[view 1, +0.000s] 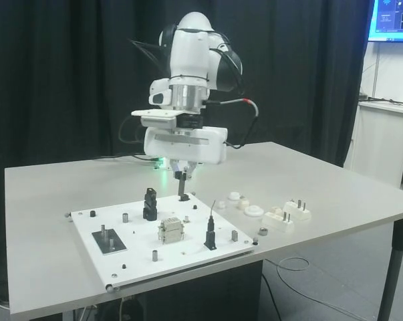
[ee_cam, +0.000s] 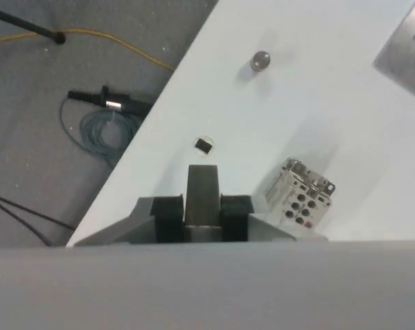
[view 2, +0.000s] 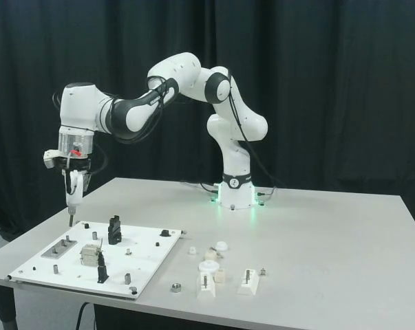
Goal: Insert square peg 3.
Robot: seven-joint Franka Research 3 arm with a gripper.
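Note:
My gripper [ee_cam: 202, 221] is shut on a grey square peg [ee_cam: 202, 192] that stands upright between the black pads [ee_cam: 169, 216]. Just ahead of the peg's tip in the wrist view, a small dark square hole [ee_cam: 204, 144] shows in the white board [ee_cam: 310, 124], close to the board's edge. From the first room view the gripper [view 1: 181, 175] hangs a little above the far edge of the board [view 1: 188, 257]. The second room view has the peg [view 2: 71, 213] pointing down over the board's far left corner [view 2: 83, 227], still apart from it.
On the board stand a grey multi-pin connector [ee_cam: 300, 201], a round metal stud [ee_cam: 260, 60], a metal plate [view 1: 107, 241], a black block [view 1: 149, 204] and a black upright post [view 1: 210, 237]. White parts [view 1: 281, 215] lie on the table to the right. Coiled cable [ee_cam: 100, 127] lies beyond the board's edge.

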